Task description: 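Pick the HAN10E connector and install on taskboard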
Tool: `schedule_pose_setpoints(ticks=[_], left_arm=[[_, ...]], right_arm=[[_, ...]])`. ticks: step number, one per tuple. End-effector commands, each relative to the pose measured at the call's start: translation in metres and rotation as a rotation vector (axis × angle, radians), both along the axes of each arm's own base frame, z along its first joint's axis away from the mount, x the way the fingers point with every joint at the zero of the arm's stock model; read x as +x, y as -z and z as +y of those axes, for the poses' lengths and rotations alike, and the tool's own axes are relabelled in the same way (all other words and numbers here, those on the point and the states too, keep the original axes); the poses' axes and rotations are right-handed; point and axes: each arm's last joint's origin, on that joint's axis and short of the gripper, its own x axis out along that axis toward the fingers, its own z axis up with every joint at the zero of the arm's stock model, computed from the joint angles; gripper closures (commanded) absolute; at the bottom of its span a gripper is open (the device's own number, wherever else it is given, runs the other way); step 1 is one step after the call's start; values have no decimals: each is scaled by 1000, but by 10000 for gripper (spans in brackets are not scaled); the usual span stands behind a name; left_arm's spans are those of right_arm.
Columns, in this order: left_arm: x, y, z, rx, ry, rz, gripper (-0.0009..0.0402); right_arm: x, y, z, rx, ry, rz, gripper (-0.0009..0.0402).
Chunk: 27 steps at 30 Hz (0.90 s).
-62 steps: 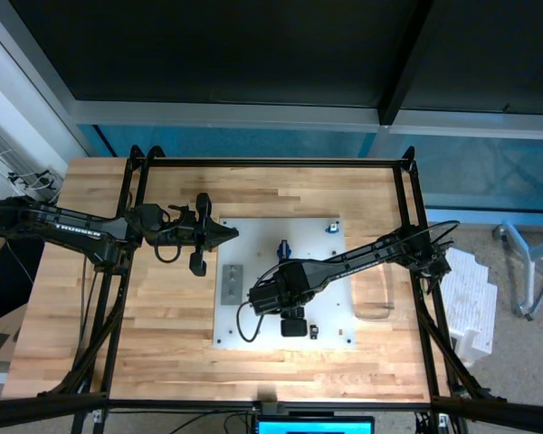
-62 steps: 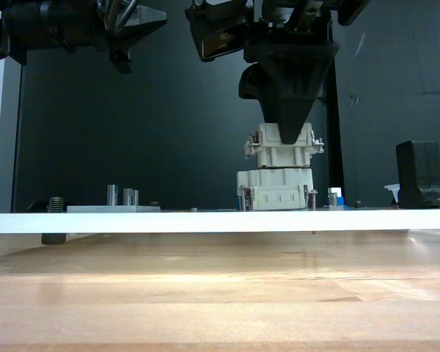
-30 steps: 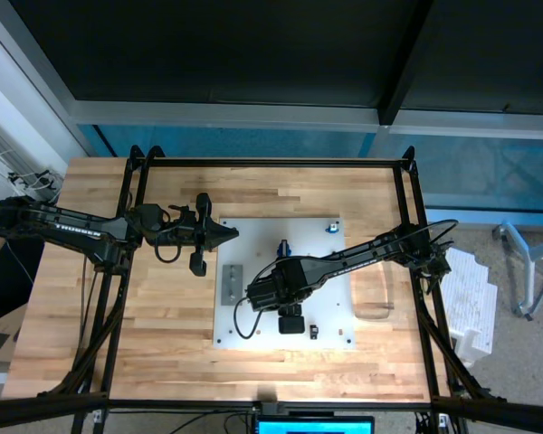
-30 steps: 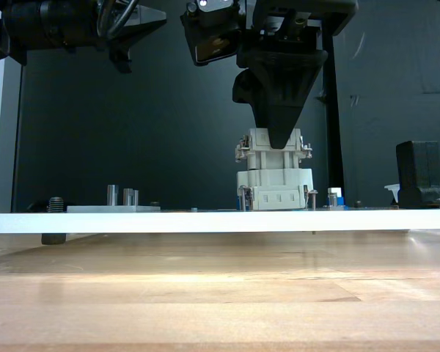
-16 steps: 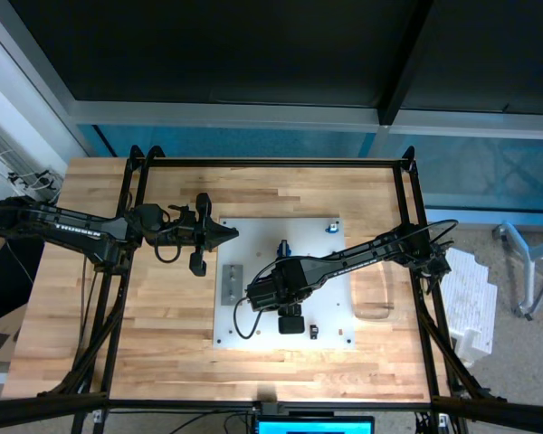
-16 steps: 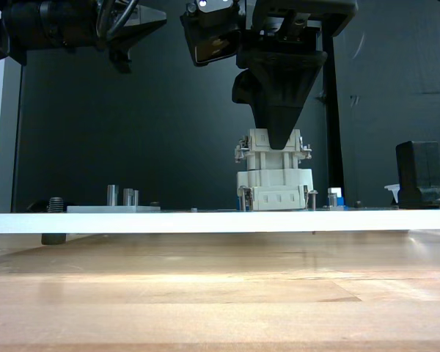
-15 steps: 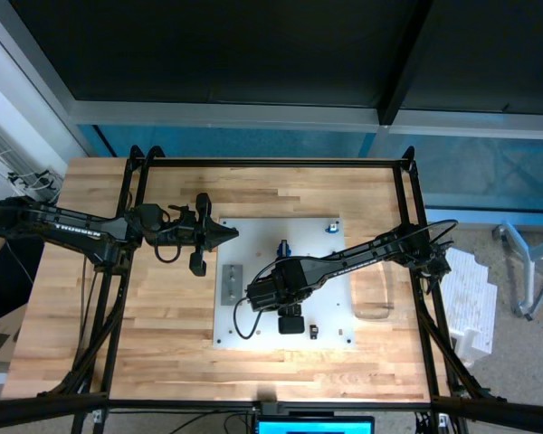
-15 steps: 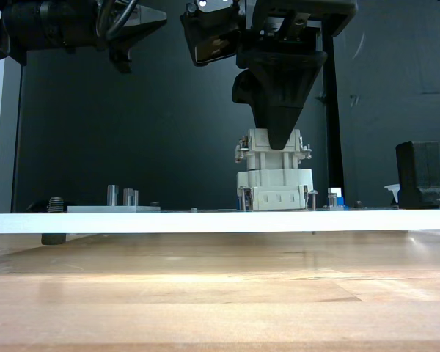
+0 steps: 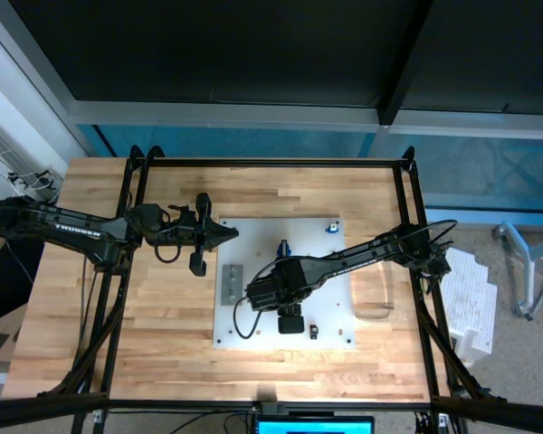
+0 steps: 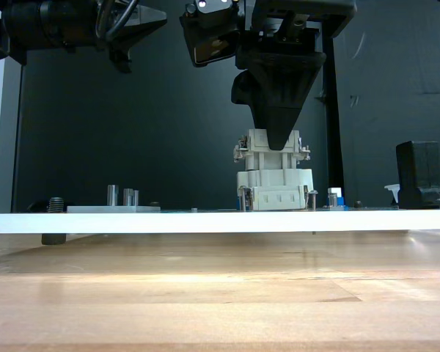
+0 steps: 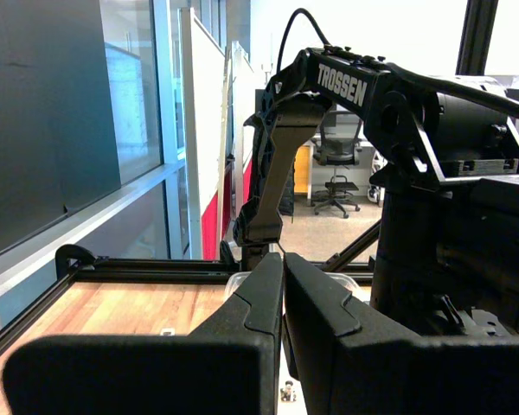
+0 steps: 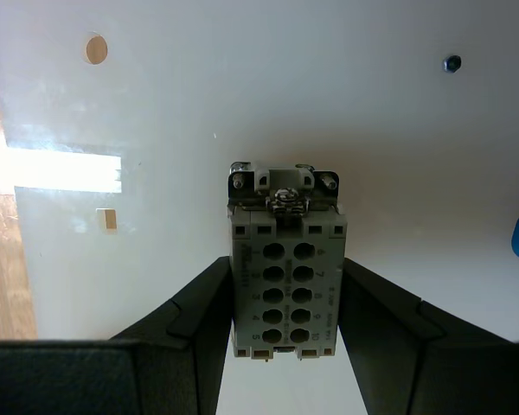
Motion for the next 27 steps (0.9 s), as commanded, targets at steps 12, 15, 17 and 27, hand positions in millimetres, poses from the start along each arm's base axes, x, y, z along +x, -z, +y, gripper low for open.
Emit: schedule_pose_setpoints(ticks=[12, 15, 17, 27], left_arm=[[0, 0, 0, 0, 0, 0, 392], [0, 0, 0, 0, 0, 0, 392], [0, 0, 0, 0, 0, 0, 392], [0, 0, 0, 0, 0, 0, 392]], right_arm=[[-6, -6, 1, -1, -7, 23, 306], [-6, -6, 1, -1, -8, 22, 306], [-6, -6, 2, 0, -9, 20, 306], [-5, -6, 2, 3, -10, 10, 306]])
